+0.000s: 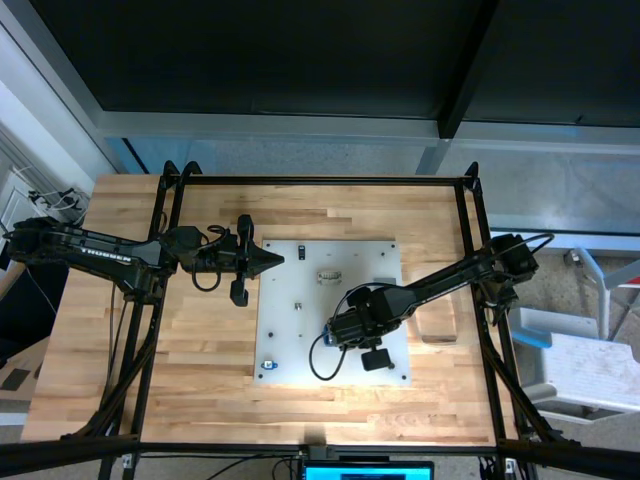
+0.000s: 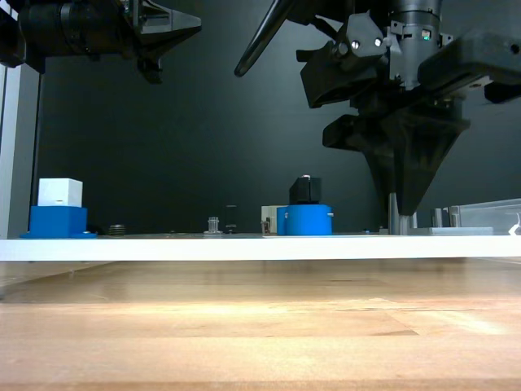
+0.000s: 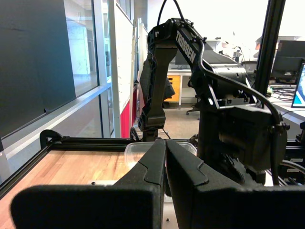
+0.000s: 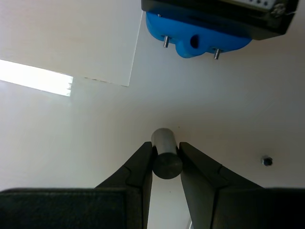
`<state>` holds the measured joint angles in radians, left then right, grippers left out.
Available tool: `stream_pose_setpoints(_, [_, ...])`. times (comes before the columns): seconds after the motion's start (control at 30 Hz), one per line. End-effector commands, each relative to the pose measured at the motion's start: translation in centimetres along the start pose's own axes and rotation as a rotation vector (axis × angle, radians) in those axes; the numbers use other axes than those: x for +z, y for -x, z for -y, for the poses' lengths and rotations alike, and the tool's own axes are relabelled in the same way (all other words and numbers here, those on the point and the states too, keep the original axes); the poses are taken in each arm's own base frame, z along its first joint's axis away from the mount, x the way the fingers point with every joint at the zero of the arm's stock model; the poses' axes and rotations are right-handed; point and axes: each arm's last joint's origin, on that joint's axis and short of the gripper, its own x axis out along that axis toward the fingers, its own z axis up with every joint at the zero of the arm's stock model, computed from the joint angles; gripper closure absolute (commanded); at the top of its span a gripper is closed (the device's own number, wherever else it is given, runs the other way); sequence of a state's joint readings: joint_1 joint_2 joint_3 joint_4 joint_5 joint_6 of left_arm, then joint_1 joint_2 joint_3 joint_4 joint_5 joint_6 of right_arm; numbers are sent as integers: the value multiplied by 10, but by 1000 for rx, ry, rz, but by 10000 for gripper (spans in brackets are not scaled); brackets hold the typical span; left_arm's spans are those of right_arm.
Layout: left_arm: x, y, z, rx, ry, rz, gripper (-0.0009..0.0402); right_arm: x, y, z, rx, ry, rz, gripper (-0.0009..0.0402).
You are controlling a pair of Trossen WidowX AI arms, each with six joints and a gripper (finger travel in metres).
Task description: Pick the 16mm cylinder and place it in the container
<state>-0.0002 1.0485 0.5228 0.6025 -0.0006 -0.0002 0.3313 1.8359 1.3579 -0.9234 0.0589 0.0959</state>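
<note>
My right tool [image 4: 166,149] is down over the right half of the board [image 1: 290,340], and the cylinder [image 4: 167,164] sits right between its fingers [image 4: 136,167], which press on it from both sides, so the tool is clamped on it. From the low view the cylinder [image 2: 394,216] stands upright, long axis vertical, with its lower end at the board's top face; I can't tell whether it touches the board or is a hair off it. The tool points straight down along that same axis. A blue part [image 4: 198,38] stands on the board near the cylinder, apart from it. The right arm [image 1: 450,275] reaches in from the surface's right edge, slanting across the board's right side to the wrist. The container [image 1: 437,325] lies on the surface [image 1: 150,400] just off the board's right edge, well apart from the cylinder. My left tool [image 1: 270,258] hangs high over the board's left edge, pointing level across the board, its fingers [image 3: 147,167] pressed together on nothing. The left arm [image 1: 90,255] stretches in from the surface's left edge.
</note>
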Motion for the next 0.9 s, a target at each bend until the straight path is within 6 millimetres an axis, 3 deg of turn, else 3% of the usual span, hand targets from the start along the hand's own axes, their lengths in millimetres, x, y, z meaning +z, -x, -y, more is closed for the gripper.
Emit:
stream_pose_setpoints(0.03, [0, 0, 0, 0, 0, 0, 393, -2, 5, 0, 0, 0, 4, 377])
stream_pose_setpoints(0.57, [0, 0, 0, 0, 0, 0, 393, -10, 39, 3, 1, -4, 41, 377])
stream_pose_setpoints(0.9, [0, 0, 0, 0, 0, 0, 393, -36, 67, 8, 4, -59, 50, 377])
